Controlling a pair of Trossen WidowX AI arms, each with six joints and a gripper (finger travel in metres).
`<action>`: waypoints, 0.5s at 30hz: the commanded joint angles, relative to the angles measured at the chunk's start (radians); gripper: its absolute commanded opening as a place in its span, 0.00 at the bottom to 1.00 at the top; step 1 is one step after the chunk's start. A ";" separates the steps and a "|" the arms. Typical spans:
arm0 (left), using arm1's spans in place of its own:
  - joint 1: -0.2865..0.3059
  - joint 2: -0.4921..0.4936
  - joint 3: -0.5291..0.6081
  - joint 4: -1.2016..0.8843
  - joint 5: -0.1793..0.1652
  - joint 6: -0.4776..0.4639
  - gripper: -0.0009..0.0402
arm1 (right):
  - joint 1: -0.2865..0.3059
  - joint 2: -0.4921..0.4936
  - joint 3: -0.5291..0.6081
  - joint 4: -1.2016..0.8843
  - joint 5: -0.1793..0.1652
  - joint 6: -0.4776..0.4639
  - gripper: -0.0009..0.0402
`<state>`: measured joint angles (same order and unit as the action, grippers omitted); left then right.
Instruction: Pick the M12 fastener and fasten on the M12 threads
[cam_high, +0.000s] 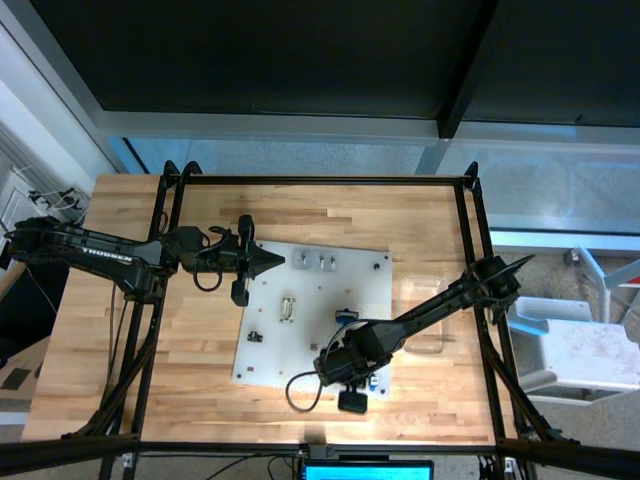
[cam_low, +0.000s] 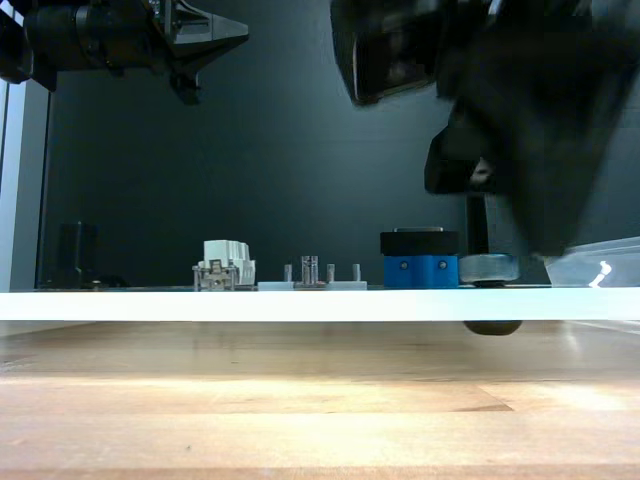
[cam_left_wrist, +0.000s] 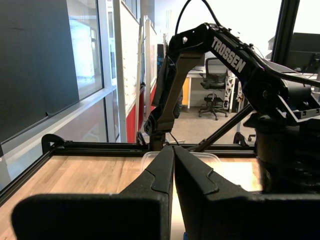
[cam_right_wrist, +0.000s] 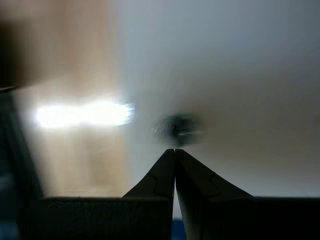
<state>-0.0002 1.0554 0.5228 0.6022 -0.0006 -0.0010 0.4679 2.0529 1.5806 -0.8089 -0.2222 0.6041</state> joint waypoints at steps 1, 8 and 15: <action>0.000 0.000 0.000 0.000 0.000 0.000 0.02 | 0.002 0.000 0.000 -0.019 -0.092 -0.019 0.02; 0.000 0.000 0.000 0.000 0.000 0.000 0.02 | 0.002 -0.004 0.000 -0.039 0.069 0.019 0.02; 0.000 0.000 0.000 0.000 0.000 0.000 0.02 | 0.001 -0.002 0.000 -0.069 0.190 0.026 0.02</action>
<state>-0.0002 1.0554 0.5224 0.6018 -0.0006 -0.0006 0.4686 2.0487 1.5806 -0.8783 -0.0418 0.6300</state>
